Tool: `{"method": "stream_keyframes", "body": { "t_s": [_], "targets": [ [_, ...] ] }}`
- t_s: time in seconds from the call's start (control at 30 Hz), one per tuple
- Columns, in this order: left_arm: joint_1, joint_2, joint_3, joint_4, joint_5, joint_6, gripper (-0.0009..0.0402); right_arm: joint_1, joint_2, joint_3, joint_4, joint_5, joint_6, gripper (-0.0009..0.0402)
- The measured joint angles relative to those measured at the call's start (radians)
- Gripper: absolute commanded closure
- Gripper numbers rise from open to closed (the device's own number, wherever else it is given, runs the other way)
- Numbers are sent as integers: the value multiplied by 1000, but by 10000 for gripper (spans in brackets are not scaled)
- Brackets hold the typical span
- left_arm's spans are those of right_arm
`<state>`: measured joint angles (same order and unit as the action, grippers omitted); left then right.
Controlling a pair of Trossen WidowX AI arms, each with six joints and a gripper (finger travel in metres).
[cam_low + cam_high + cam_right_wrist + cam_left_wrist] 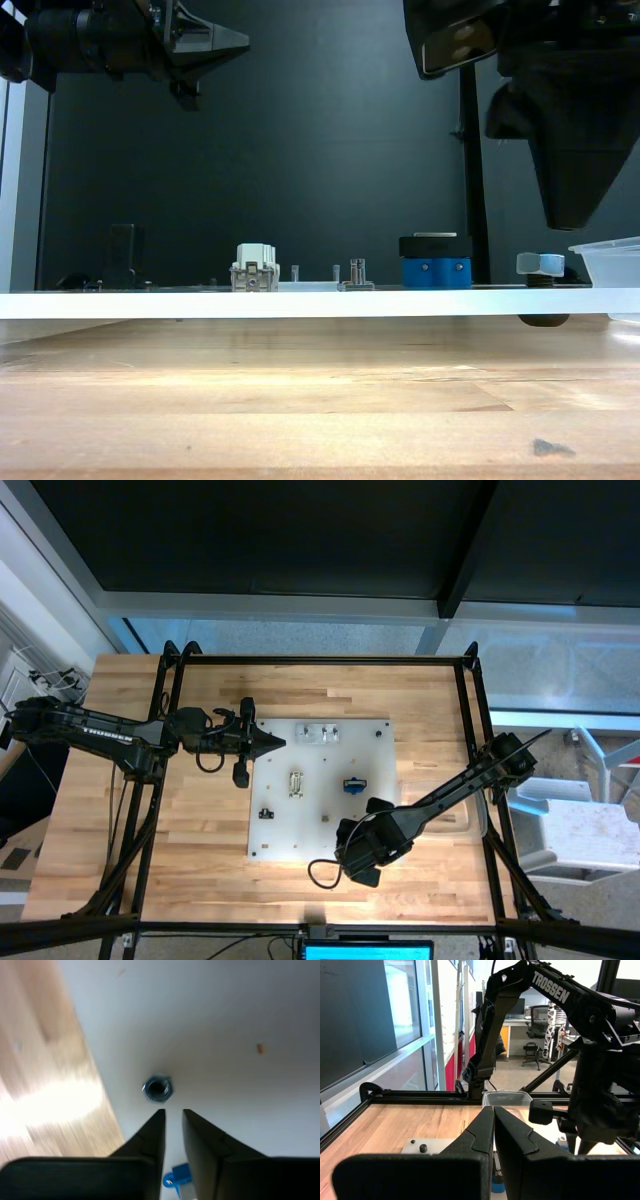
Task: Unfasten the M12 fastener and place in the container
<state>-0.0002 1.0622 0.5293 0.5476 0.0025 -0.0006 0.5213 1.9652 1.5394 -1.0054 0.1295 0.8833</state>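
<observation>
The silver M12 nut (158, 1088) sits on its stud on the white board (240, 1015), just ahead of my right gripper's (173, 1112) tips. Those fingers stand a narrow gap apart with nothing between them. In the low view the nut (540, 264) rests on top of the black stud, and the right gripper (572, 218) hangs a little above it. From above, the right gripper (362, 852) covers the nut. The clear container (610, 262) lies right of the board, partly under the right arm (478, 820). My left gripper (275, 743) is shut, high over the board's left edge.
On the board stand a blue connector block (435, 265), a grey connector (255, 270) and small silver posts (357, 270). A black frame rail (480, 750) runs along the table's right side. The left wrist view shows the tray (506, 1097) beyond the shut left fingertips (493, 1110).
</observation>
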Motion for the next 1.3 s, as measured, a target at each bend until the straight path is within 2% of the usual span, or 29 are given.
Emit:
{"method": "stream_keyframes", "body": {
  "t_s": [0.13, 0.2, 0.27, 0.43, 0.5, 0.6, 0.9, 1.3],
  "targets": [
    [0, 0, 0, 0, -3, 0, 393, -5, 0, 0, 18, 0, 245, 225],
    [0, 0, 0, 0, -3, 0, 393, -3, -1, 0, 26, -20, 334, 188],
    [0, 0, 0, 0, -3, 0, 393, -2, -1, 0, 34, -34, 370, 154],
    [0, 0, 0, 0, -3, 0, 393, -6, -1, 0, 38, -30, 377, 91],
    [0, 0, 0, 0, -3, 0, 393, -5, -1, 0, 40, -49, 378, 78],
    [0, 0, 0, 0, -3, 0, 393, -3, -1, 3, 41, -56, 388, 70],
    [0, 0, 0, 0, -3, 0, 393, -7, 0, 54, -4, -55, 394, 80],
    [0, 0, 0, -1, -3, 0, 393, -9, 6, 56, -4, -53, 395, 79]
  ]
}}
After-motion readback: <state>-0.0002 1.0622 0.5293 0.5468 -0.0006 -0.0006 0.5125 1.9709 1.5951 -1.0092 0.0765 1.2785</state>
